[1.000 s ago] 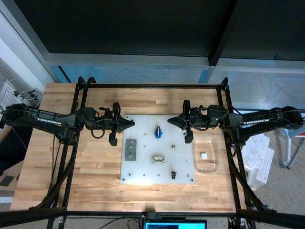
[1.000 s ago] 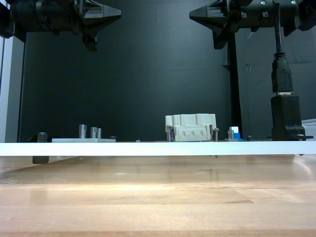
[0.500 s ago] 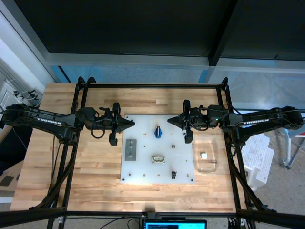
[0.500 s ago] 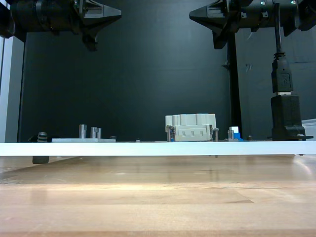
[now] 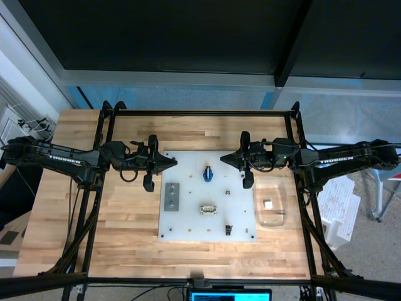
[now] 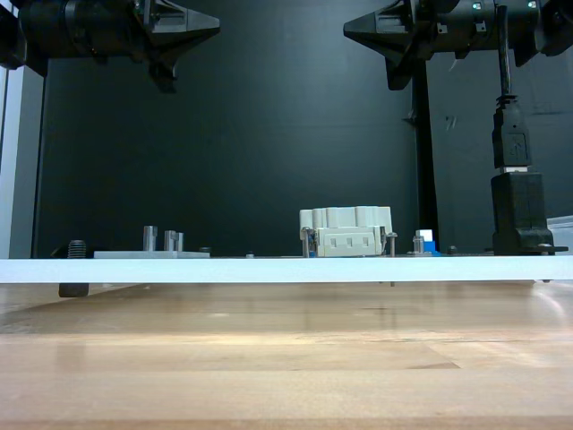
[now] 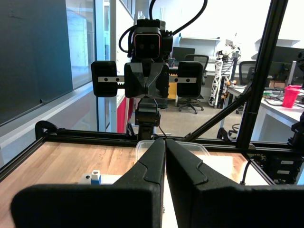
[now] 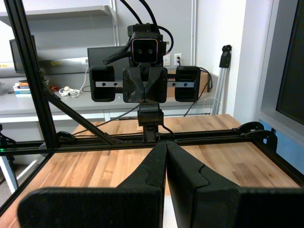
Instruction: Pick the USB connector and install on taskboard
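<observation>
**While both claws hang high, the USB plug (image 5: 229, 229) stands on the board (image 5: 188, 216)**

Where the left arm reaches in over the bench, the left claw (image 5: 174, 161) hangs above the board's far left corner, its fingers (image 7: 152, 161) pressed together on nothing. On the board sit a grey block (image 5: 170, 196) by the left edge, a blue part (image 5: 208, 173) toward the far edge and a beige socket (image 5: 208, 209) mid-board. The USB plug stands upright near the near right corner, well apart from both claws. The right claw (image 5: 223, 159) hangs over the far edge, fingers (image 8: 154, 164) likewise pressed together. A clear tray (image 5: 280, 188) holding a white chip (image 5: 268, 204) lies just beside the board's right edge.
</observation>
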Motion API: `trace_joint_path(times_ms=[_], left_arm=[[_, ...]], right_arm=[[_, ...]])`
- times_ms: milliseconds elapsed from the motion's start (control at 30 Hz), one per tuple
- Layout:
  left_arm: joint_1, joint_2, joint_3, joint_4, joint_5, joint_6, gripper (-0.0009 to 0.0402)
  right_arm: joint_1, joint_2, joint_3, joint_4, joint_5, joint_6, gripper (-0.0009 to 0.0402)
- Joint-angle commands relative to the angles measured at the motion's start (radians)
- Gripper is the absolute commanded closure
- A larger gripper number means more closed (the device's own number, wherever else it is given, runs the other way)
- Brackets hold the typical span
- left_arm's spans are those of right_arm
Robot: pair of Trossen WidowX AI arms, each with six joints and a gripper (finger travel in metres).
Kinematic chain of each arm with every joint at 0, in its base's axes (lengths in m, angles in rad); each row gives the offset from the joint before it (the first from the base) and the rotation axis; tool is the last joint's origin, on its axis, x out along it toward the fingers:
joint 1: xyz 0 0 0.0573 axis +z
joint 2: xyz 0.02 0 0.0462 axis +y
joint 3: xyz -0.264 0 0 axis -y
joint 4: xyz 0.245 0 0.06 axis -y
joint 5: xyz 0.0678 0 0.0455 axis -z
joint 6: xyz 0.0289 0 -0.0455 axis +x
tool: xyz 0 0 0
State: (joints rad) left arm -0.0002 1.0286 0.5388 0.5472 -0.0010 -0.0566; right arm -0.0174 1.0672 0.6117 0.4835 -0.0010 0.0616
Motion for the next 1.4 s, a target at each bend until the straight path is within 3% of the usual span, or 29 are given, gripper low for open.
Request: trace_joint_path(times_ms=[33, 1400], left_arm=[[0.000, 0.000, 0.000, 0.000, 0.000, 0.000, 0.0393], [0.000, 0.000, 0.000, 0.000, 0.000, 0.000, 0.0393]], right_arm=[[0.000, 0.000, 0.000, -0.003, 0.000, 0.001, 0.0393], [0.000, 0.000, 0.000, -0.023, 0.000, 0.001, 0.0393]])
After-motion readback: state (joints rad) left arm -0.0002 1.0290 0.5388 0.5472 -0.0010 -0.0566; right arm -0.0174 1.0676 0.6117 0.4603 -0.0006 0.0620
